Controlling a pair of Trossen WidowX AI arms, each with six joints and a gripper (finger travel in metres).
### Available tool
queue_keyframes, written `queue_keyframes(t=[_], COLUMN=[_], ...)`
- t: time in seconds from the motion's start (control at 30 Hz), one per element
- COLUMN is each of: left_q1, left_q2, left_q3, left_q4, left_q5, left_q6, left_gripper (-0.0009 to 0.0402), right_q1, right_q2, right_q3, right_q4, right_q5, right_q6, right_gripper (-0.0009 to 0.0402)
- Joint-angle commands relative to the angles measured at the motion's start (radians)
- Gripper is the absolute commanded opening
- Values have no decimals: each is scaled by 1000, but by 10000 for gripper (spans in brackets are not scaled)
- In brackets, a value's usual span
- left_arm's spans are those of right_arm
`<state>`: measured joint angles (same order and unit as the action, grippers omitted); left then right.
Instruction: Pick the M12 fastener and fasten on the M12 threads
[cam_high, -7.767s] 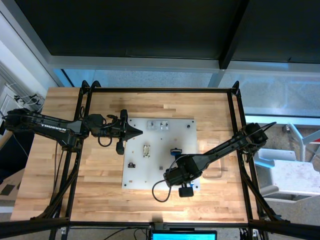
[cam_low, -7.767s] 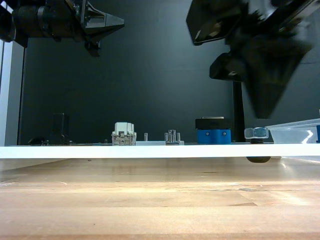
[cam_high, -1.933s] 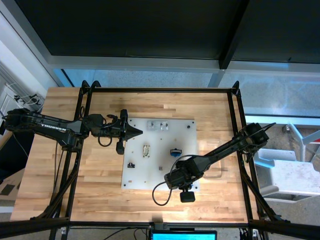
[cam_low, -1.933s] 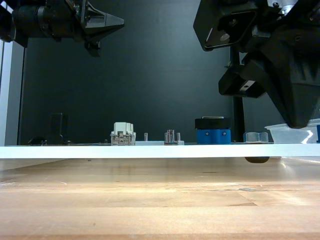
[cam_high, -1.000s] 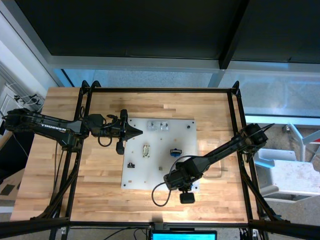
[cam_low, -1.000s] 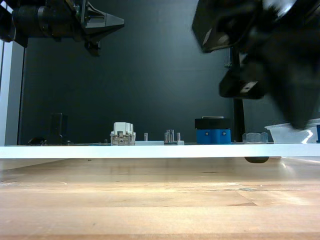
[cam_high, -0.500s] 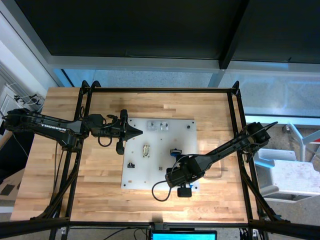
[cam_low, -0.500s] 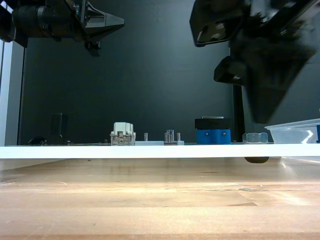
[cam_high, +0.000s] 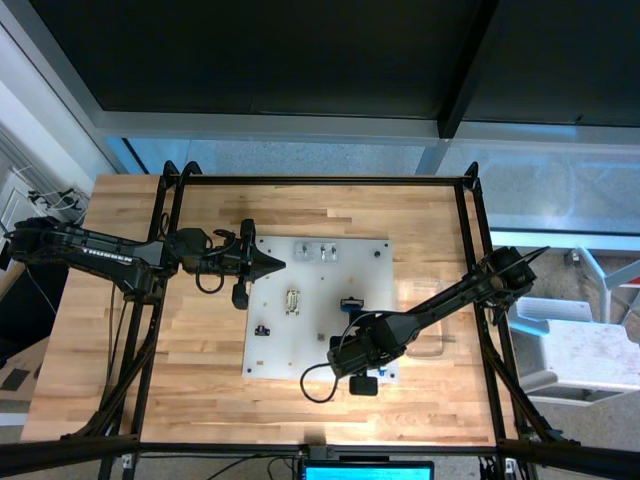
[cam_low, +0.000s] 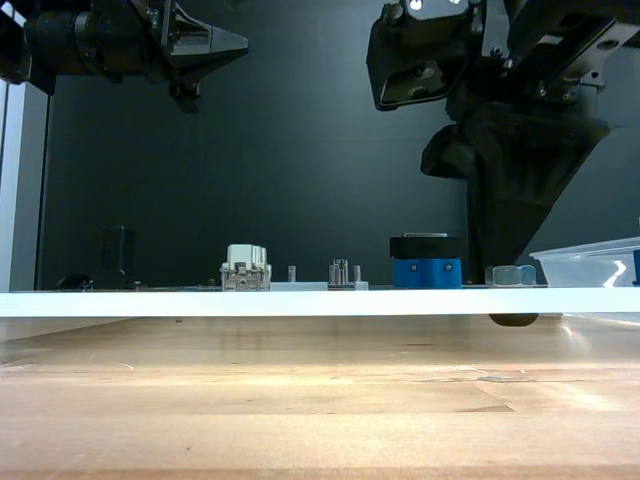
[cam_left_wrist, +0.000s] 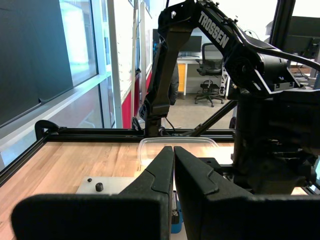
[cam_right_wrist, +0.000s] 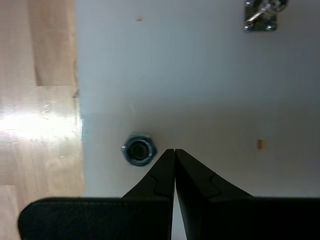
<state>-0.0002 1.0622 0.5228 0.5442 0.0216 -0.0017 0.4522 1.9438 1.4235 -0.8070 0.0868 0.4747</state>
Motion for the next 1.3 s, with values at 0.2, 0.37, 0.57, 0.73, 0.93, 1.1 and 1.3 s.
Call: queue_keyframes(t=[0.2, 0.37, 0.57, 0.73, 0.93, 1.1, 1.3], left_q1=[0, 0, 0, 0, 0, 0, 0], left_q2=[0, 0, 0, 0, 0, 0, 0], left_q3=[0, 0, 0, 0, 0, 0, 0], left_q4=[0, 0, 0, 0, 0, 0, 0], left_q5=[0, 0, 0, 0, 0, 0, 0], left_q6=[0, 0, 0, 0, 0, 0, 0], left_gripper=[0, 0, 0, 0, 0, 0, 0], right_q1=[0, 0, 0, 2, 2, 2, 2], right_q2=[1, -10, -32, -46, -84, -129, -180], right_q3=[-7, -3, 11, 11, 11, 11, 11], right_q4=[8, -21, -82, -91, -93, -100, -101], right_q5=[-101, -221, -219, -217, -197, -174, -121], right_q6=[2, -19, -19, -18, -10, -5, 0], right_gripper=[0, 0, 0, 0, 0, 0, 0])
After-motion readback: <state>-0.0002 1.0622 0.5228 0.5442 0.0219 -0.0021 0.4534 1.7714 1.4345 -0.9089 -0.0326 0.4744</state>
